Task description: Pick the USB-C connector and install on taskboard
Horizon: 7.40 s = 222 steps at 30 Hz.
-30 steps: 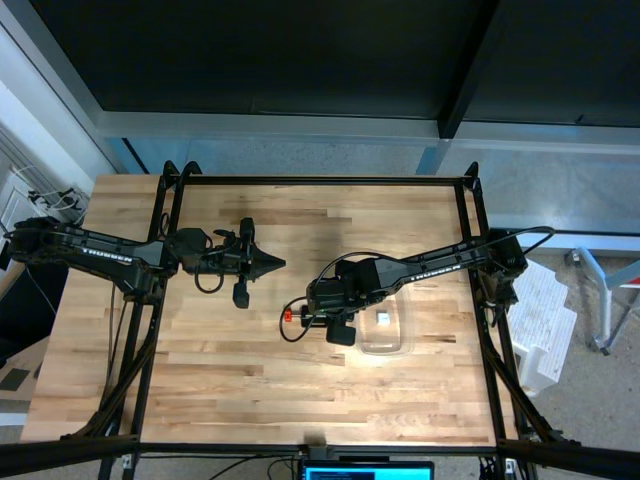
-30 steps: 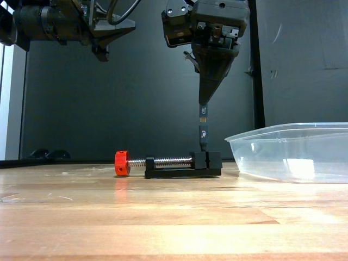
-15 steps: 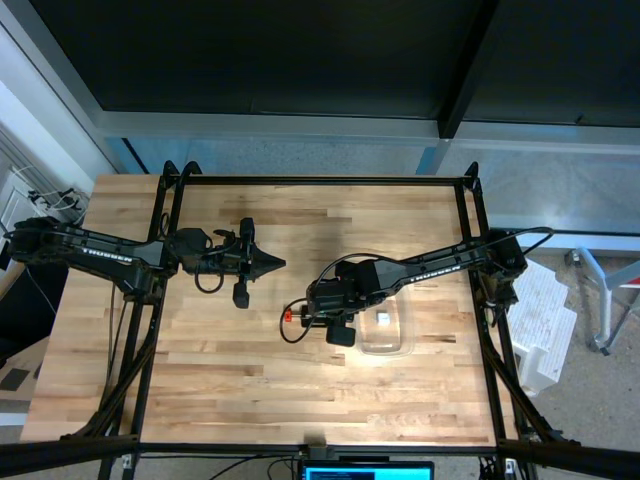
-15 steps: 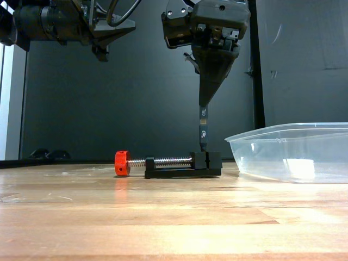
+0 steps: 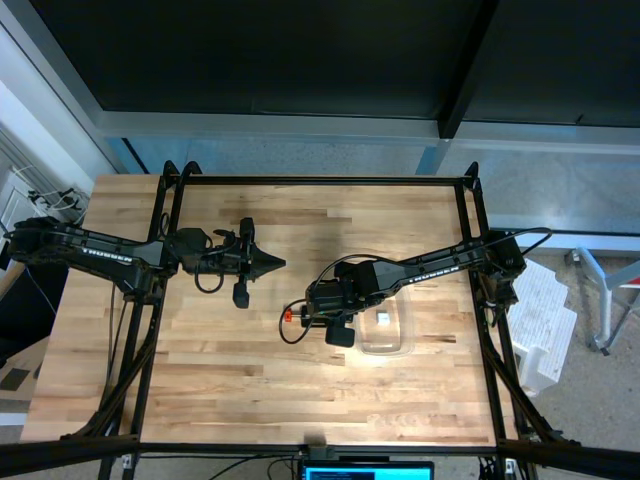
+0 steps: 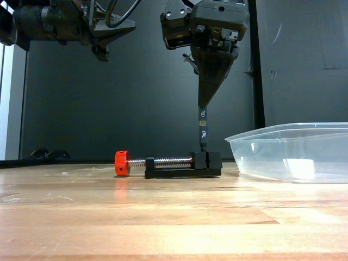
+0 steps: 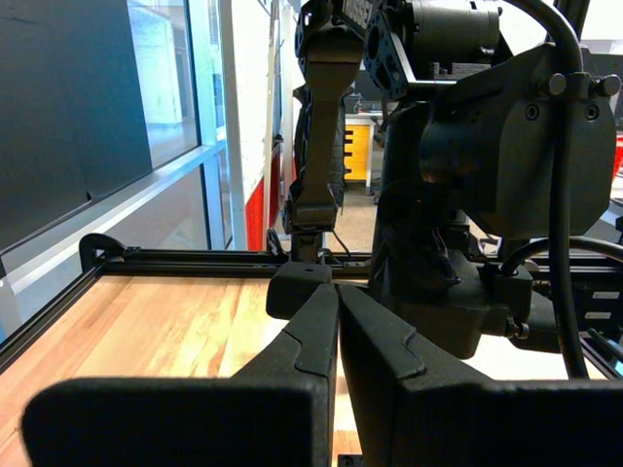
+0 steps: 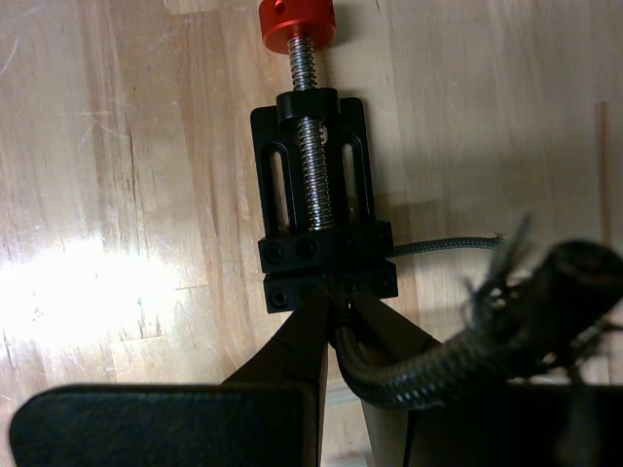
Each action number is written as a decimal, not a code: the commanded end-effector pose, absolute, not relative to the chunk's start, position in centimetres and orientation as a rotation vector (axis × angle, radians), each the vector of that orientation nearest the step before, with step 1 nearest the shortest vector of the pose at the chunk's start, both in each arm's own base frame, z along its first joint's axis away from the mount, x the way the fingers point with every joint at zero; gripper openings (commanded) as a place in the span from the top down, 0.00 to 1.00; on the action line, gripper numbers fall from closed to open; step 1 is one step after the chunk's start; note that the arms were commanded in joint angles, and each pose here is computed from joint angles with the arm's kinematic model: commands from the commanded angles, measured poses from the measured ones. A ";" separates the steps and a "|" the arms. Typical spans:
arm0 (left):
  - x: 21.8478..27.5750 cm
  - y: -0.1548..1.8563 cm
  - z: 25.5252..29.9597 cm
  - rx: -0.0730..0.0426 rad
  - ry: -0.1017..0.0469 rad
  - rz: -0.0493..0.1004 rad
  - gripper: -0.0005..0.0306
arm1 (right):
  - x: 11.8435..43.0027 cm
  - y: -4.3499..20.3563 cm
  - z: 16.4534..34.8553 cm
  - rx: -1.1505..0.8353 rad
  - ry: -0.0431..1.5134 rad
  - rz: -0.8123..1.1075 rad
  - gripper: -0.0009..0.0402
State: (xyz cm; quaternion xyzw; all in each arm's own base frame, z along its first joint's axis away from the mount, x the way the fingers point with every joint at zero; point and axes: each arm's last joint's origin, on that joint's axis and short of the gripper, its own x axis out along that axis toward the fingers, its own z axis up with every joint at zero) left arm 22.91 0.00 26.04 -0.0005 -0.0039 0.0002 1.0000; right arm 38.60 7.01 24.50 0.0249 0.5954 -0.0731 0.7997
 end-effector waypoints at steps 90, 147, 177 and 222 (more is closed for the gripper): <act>22.92 0.00 26.05 -0.001 -0.008 0.000 0.98 | 38.2 7.0 21.3 0.013 1.280 -0.125 0.98; 22.92 0.01 26.05 -0.001 -0.008 0.001 0.98 | 34.5 6.4 28.6 0.029 1.152 -0.096 0.44; 22.92 0.00 26.04 -0.001 -0.007 0.000 0.98 | 30.0 2.8 32.2 -0.005 0.642 -0.047 0.98; 22.92 0.00 26.04 -0.001 -0.007 0.000 0.98 | 23.4 0.2 27.3 0.085 0.014 -0.041 0.98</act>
